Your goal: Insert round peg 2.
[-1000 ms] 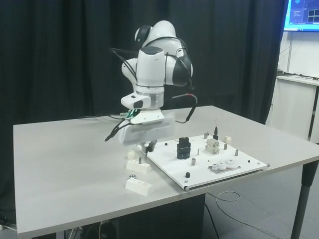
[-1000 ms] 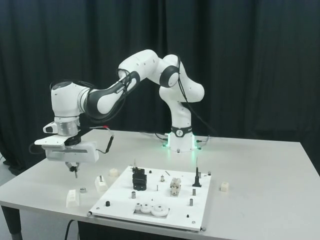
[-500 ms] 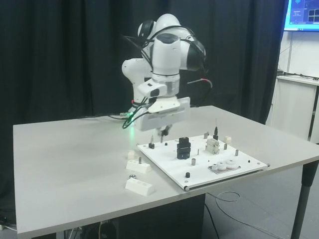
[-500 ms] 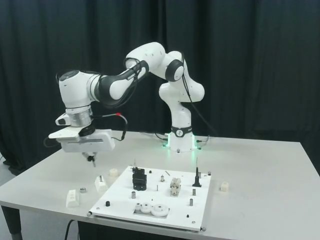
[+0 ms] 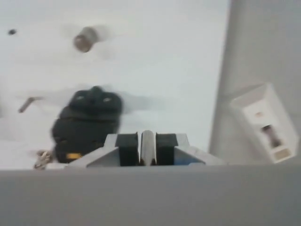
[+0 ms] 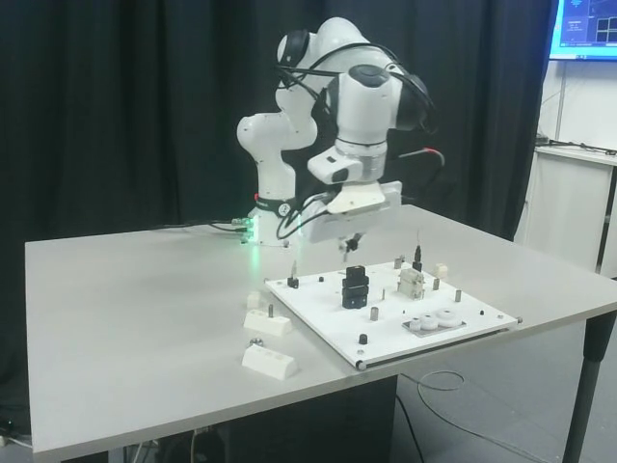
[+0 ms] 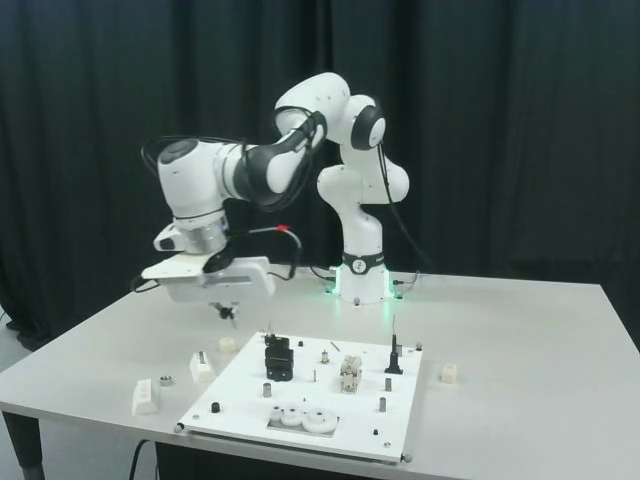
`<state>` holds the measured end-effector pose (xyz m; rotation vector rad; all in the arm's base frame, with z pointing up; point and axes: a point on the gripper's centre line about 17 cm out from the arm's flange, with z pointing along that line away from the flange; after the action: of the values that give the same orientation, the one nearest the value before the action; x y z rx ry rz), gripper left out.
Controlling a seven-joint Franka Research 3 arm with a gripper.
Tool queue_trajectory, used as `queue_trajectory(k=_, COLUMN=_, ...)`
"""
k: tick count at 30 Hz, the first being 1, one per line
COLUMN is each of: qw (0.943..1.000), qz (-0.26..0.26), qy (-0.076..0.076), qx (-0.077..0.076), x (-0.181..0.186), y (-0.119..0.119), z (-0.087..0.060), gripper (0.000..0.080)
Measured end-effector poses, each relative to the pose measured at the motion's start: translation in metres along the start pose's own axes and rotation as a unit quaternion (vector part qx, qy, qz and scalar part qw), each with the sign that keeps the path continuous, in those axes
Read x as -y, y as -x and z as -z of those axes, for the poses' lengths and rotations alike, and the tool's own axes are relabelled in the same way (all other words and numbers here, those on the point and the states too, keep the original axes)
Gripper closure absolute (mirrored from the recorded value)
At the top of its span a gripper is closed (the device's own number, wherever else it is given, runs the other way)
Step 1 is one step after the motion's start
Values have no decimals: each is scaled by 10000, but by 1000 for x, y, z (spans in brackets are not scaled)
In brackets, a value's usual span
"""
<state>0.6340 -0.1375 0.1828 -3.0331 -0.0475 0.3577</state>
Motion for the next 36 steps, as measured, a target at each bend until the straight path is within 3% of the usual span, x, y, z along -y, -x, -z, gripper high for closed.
queue_trajectory(k=9, qw=9999, qz=-38, qy=97, qx=102, x=47, y=8, z=-8, gripper=728)
queue_trajectory(k=23, qw=9996, qz=-21, qy=231, qx=143, x=109, y=31, z=-26, gripper=728)
queue_trajectory(k=32, qw=9995, qz=41, qy=263, qx=139, x=138, y=60, z=-40, gripper=728)
queue_trajectory(k=36, qw=9995, qz=150, qy=284, qx=57, x=147, y=71, z=-45, gripper=728)
